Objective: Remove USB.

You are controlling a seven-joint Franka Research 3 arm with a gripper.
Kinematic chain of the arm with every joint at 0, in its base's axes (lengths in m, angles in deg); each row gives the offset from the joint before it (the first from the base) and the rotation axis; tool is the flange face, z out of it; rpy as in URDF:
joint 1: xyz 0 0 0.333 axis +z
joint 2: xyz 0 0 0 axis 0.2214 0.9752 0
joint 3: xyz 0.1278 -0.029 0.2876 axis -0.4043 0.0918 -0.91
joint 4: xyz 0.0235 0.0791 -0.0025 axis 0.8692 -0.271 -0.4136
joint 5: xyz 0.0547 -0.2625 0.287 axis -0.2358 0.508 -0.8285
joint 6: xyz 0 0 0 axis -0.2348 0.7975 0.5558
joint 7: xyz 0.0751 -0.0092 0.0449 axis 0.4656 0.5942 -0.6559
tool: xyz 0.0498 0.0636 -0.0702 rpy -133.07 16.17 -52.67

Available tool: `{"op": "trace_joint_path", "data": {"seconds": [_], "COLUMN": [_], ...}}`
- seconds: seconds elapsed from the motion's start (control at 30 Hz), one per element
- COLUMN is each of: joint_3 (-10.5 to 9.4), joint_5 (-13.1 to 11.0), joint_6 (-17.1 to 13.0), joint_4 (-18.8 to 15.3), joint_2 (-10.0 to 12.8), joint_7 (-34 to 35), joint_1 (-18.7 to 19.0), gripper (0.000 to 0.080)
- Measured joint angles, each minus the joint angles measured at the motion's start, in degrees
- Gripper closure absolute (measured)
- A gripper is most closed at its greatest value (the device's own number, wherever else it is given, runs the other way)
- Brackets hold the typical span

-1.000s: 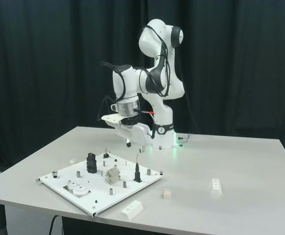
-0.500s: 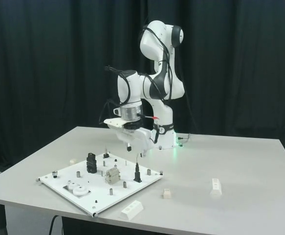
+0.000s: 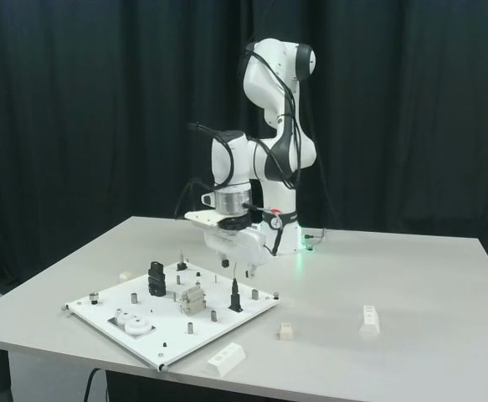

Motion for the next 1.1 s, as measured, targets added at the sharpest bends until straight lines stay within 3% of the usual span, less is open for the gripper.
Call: {"op": "trace_joint_path", "data": {"seconds": [0.57,1.1], "joint_3": [-0.36,-0.36], "joint_5": [0.08,0.08], "joint_6": [-6.88,-8.47], "joint_4": [-3.29,-3.41], "joint_2": [0.80,1.72], "joint_7": [-0.09,-0.09], "joint_1": [0.36,0.65], "gripper": [0.0003,0.0003]}}
